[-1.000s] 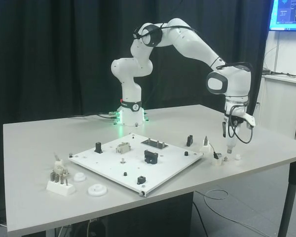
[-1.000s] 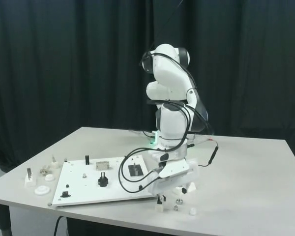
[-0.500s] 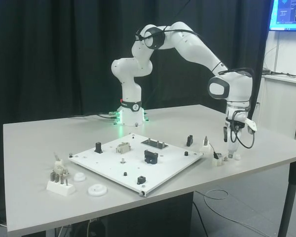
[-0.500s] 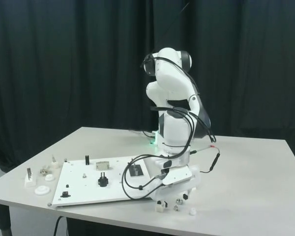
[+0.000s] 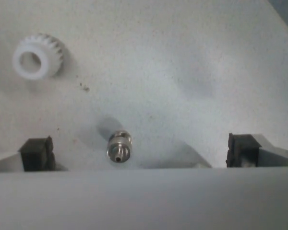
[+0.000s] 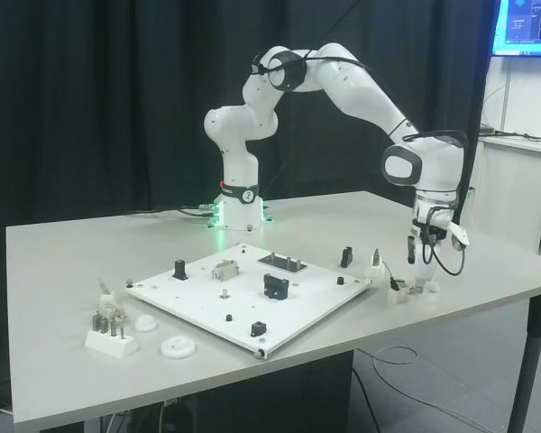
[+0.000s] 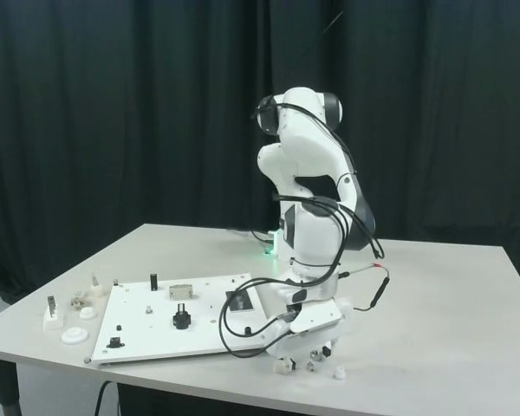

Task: Pick BNC.

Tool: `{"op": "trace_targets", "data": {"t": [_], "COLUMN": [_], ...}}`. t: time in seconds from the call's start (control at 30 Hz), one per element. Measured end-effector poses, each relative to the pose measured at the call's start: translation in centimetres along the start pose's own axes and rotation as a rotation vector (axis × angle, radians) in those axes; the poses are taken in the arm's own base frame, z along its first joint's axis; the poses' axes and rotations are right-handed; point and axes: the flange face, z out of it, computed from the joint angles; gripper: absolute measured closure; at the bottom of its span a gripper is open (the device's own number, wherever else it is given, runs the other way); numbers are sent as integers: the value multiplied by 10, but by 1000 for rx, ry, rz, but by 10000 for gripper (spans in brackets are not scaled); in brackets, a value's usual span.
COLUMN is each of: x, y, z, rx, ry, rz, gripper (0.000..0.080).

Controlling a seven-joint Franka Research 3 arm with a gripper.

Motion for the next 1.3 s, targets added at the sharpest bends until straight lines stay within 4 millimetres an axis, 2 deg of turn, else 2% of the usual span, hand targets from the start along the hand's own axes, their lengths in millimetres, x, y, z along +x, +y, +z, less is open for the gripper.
{"op": "trace_targets", "data": {"t": [0.43, 1.3], "x": [-1, -2], "y": [3, 4], "z": [13, 23], "rx": [-5, -5], "ry": [-16, -26], "rz": [4, 24], "gripper": [3, 3]}}
